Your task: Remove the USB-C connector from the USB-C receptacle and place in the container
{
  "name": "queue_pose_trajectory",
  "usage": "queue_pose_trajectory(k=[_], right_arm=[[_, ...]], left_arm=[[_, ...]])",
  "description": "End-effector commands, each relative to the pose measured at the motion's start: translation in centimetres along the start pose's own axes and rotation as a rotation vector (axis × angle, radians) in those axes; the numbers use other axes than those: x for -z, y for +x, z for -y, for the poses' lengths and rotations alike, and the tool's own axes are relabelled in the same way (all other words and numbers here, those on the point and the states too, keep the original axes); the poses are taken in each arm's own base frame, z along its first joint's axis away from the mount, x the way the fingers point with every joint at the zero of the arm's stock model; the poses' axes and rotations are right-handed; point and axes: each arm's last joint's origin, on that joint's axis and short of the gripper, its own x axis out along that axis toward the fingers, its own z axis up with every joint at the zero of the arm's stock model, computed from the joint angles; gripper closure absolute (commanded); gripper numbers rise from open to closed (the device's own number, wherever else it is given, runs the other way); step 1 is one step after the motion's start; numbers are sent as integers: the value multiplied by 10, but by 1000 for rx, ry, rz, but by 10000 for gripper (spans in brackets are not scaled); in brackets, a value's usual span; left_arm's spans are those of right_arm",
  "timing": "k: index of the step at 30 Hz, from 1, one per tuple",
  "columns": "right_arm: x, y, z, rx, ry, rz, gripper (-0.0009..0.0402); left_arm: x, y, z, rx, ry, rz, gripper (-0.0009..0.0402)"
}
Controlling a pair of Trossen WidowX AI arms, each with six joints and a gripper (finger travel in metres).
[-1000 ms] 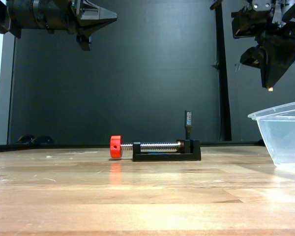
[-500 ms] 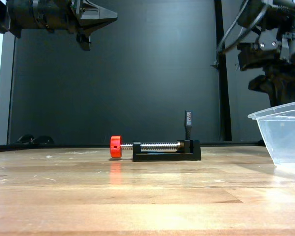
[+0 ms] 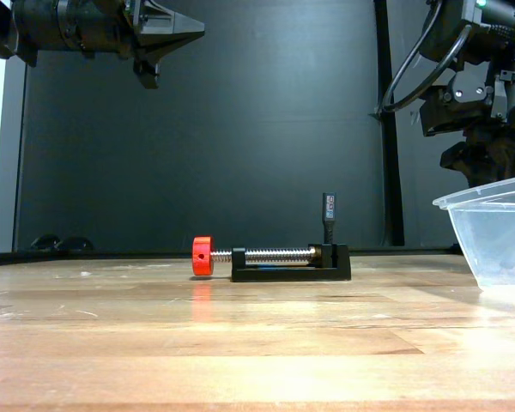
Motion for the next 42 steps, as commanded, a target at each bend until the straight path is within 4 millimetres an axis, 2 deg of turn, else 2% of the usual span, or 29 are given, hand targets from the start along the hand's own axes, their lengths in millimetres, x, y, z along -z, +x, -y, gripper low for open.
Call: queue_pose_trajectory(k=[1, 7, 18, 21, 25, 35, 42], right_arm=[[-2, -2, 0, 0, 0, 0, 172], [-7, -10, -2, -4, 10, 8, 141], [-4, -15, 0, 8, 126, -51, 154], [-2, -14, -2, -52, 198, -96, 156], [-1, -11, -6, -74, 292, -141, 160], [2, 12, -13, 23, 425, -292, 162], [4, 13, -16, 8, 528, -336, 162]], left_arm=[[0, 0, 0, 0, 0, 0, 393], [0, 0, 0, 0, 0, 0, 393], [0, 0, 0, 0, 0, 0, 393], [0, 0, 0, 0, 0, 0, 393], [0, 0, 0, 0, 0, 0, 393], [0, 0, 0, 0, 0, 0, 393], [0, 0, 0, 0, 0, 0, 393]])
